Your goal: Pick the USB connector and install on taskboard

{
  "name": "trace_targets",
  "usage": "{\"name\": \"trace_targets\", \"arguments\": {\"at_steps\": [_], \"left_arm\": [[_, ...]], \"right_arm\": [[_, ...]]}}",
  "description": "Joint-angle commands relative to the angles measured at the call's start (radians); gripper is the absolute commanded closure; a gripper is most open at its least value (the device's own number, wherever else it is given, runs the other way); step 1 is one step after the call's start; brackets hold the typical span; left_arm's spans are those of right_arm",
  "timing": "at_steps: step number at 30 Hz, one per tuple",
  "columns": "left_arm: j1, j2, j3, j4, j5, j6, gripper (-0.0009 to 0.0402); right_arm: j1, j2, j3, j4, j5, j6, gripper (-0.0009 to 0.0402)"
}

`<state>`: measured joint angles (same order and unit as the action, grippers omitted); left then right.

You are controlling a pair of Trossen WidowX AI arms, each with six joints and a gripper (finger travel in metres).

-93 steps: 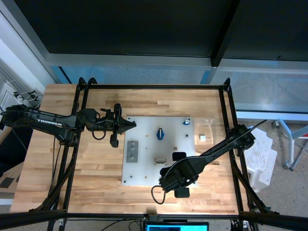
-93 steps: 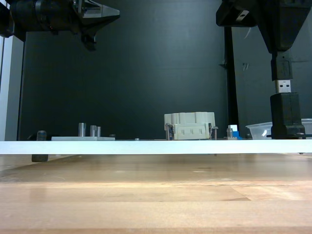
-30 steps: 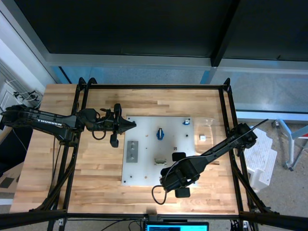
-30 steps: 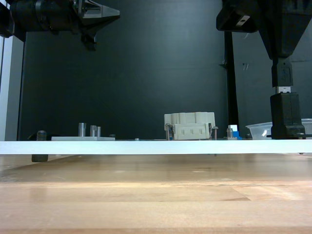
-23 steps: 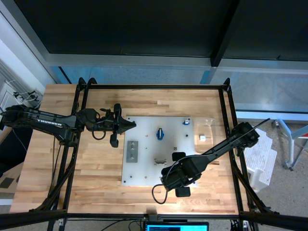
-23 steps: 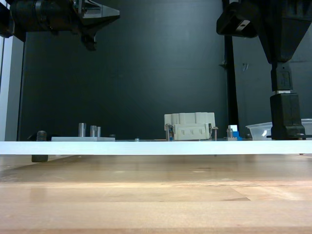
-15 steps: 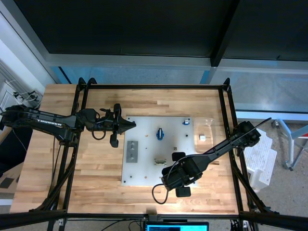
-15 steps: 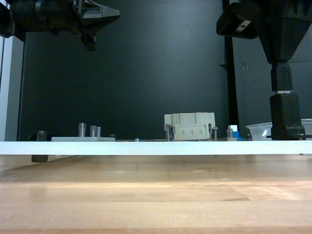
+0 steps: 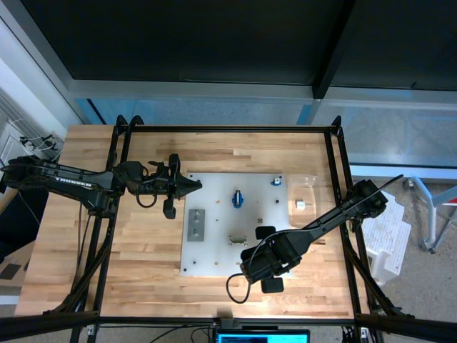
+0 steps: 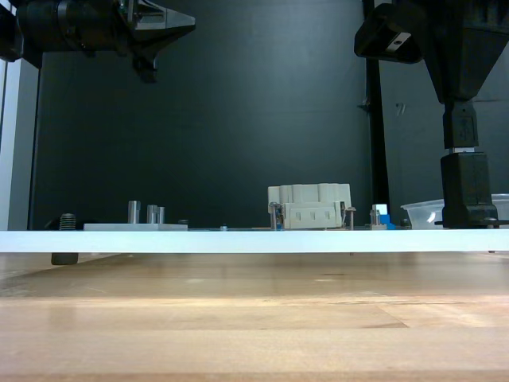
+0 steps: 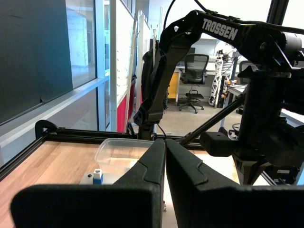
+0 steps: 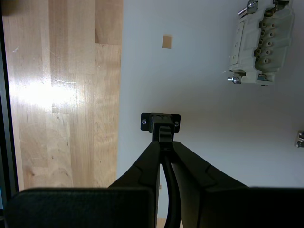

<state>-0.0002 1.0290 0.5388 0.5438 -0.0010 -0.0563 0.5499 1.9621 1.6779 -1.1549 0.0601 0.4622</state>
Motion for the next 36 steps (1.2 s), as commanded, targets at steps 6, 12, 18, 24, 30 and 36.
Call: {"name": "trace_targets", "arguments": {"at_steps": [6, 12, 18, 24, 30, 36], "left_arm": [[0.000, 0.000, 0.000, 0.000, 0.000, 0.000, 0.0393], [0.000, 0.000, 0.000, 0.000, 0.000, 0.000, 0.0393], [0.000, 0.000, 0.000, 0.000, 0.000, 0.000, 0.0393], [0.000, 0.000, 0.000, 0.000, 0.000, 0.000, 0.0393], [0.000, 0.000, 0.000, 0.000, 0.000, 0.000, 0.0393], [0.000, 0.000, 0.000, 0.000, 0.000, 0.000, 0.0393]], "right_arm": [[0.002, -0.011, 0.000, 0.005, 0.000, 0.003, 0.0355], [0.002, -0.019, 0.000, 0.004, 0.001, 0.005, 0.0341], [0.003, -0.035, 0.000, -0.005, 0.003, 0.005, 0.0318], [0.003, -0.069, 0.000, -0.016, 0.030, 0.005, 0.0272], [0.003, -0.107, 0.000, -0.048, 0.045, 0.005, 0.0226], [0.003, -0.154, -0.002, -0.073, 0.045, 0.005, 0.0211]]}}
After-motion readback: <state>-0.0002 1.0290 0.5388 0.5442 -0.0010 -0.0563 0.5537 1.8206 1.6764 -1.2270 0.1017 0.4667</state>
